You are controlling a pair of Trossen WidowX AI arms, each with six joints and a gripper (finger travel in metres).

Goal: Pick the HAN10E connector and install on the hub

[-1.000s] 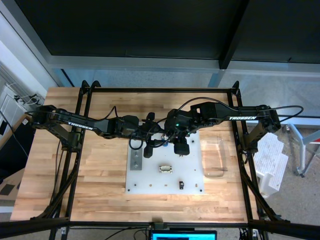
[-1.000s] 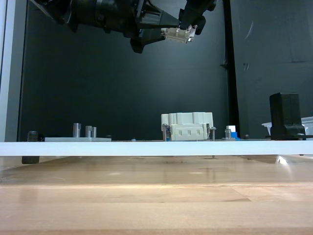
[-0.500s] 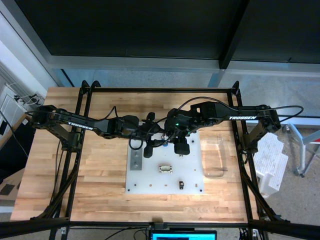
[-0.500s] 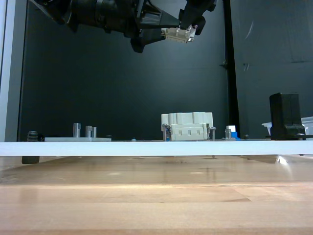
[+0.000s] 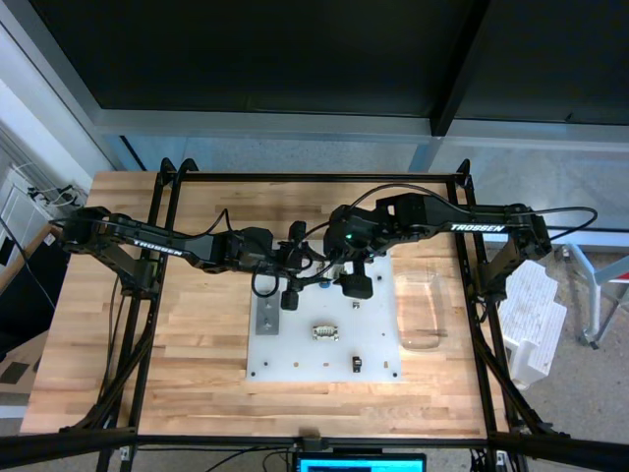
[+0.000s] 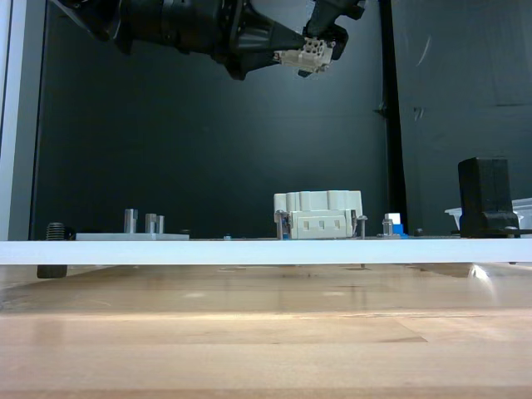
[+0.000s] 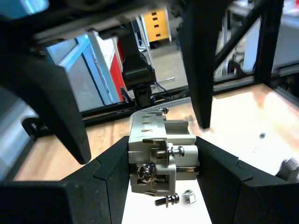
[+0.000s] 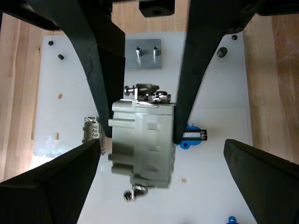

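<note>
The beige-grey HAN10E connector (image 6: 303, 52) hangs high above the white plate (image 5: 295, 366), tilted. My left gripper (image 7: 163, 163) is shut on the connector (image 7: 161, 158), its black fingers pressing both sides. My right gripper (image 8: 159, 179) stands open around the connector (image 8: 142, 140), fingers spread wide on either side. In the low view the left gripper (image 6: 283, 46) reaches in from the left and the right gripper (image 6: 332, 21) sits just above. The hub (image 5: 325, 333) is bolted near the plate's middle, its socket (image 6: 320, 216) bare, well below the grippers.
On the plate are a grey metal bar (image 5: 267, 317) with two studs at the left, a small black part (image 5: 358, 365) near the front and a blue part (image 8: 191, 135) behind the hub. A clear container (image 5: 421, 313) lies right of the plate.
The left gripper's fingers have closed onto the connector, which now sits tilted. The right gripper has let go of it and drawn slightly up and back.
</note>
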